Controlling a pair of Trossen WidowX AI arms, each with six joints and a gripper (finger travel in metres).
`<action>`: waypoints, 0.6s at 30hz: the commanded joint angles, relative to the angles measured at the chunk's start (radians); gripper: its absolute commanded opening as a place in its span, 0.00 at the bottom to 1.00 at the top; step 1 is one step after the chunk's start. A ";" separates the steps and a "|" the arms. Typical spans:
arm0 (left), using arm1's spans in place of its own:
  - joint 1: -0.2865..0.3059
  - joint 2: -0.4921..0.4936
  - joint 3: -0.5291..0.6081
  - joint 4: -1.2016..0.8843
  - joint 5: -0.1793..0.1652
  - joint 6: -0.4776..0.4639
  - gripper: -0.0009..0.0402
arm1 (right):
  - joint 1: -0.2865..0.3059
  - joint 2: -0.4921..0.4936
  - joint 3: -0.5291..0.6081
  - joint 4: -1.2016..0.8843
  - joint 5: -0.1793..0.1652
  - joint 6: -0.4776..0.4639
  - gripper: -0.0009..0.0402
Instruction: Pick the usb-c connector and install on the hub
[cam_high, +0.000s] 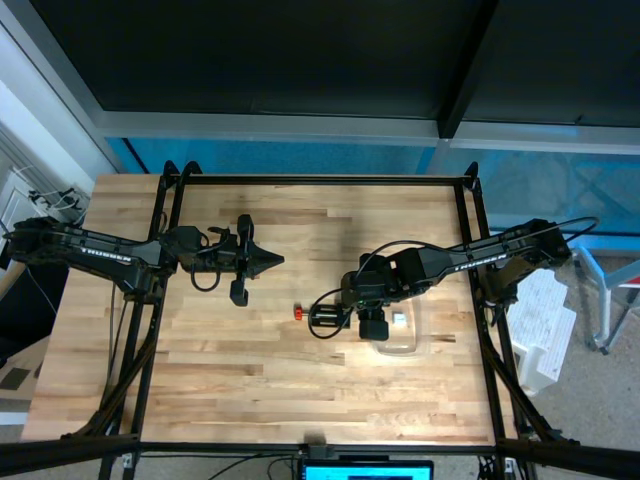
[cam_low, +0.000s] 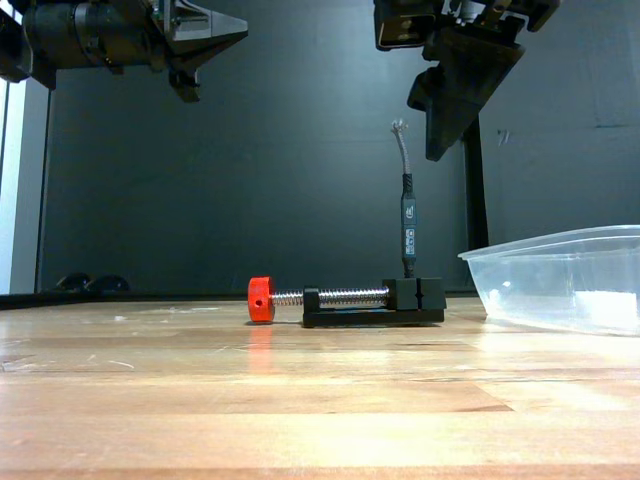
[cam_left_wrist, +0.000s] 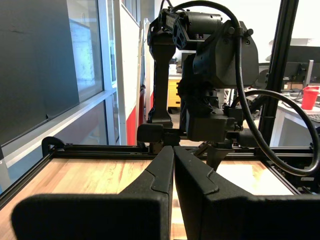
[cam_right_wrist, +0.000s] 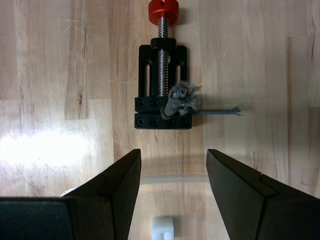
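Observation:
The black USB-C connector (cam_low: 408, 225) stands upright on the black vise (cam_low: 372, 301) with its red knob (cam_low: 260, 299). Its grey braided cable (cam_low: 402, 148) rises straight up to a frayed end, and nothing holds it. From above, the frayed cable end (cam_right_wrist: 180, 97) sits over the vise (cam_right_wrist: 162, 82). My right gripper (cam_right_wrist: 173, 175) hangs open above and just beside the connector, fingers spread. In the tray (cam_right_wrist: 172, 179) lies the bare white block (cam_right_wrist: 162, 230). My left gripper (cam_left_wrist: 173, 170) is shut, held high over the table's left half (cam_high: 262, 260).
The clear plastic tray (cam_low: 560, 280) sits to the right of the vise on the bare wooden table. A straight grey strip (cam_right_wrist: 217, 112) lies beside the vise. A black frame rims the table.

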 joint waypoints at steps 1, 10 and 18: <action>0.000 0.000 0.000 0.000 0.000 0.000 0.02 | 0.000 -0.006 -0.003 0.003 0.001 0.000 0.44; 0.000 0.000 0.000 0.000 0.000 0.000 0.02 | -0.003 -0.097 -0.079 0.090 0.045 -0.003 0.35; 0.000 0.000 0.000 0.000 0.000 0.000 0.02 | -0.005 -0.315 -0.268 0.365 0.044 -0.065 0.18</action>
